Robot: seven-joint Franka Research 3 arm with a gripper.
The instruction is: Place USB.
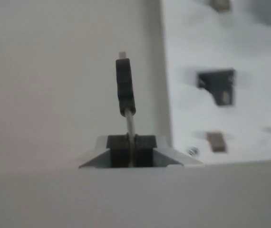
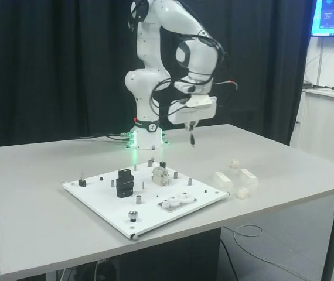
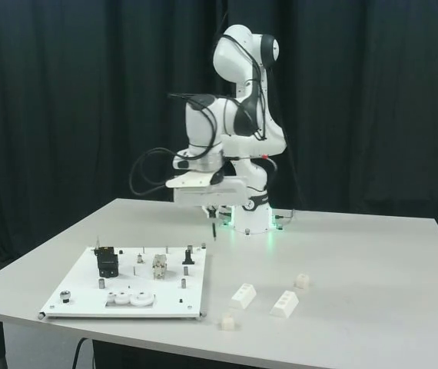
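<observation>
Hand was closed on the thin white cable of a small black USB plug, hanging light and stiff-tipped above the grey tabletop, beside the white board.

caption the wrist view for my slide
Gripper holds the USB plug by its cable above the grey table, beside the white board.

Above the white board, the gripper hangs well clear of its pegs and the black block. Beside the board, small white blocks clutter the grey table; the tabletop behind the board, toward the arm's base, lies open.
</observation>
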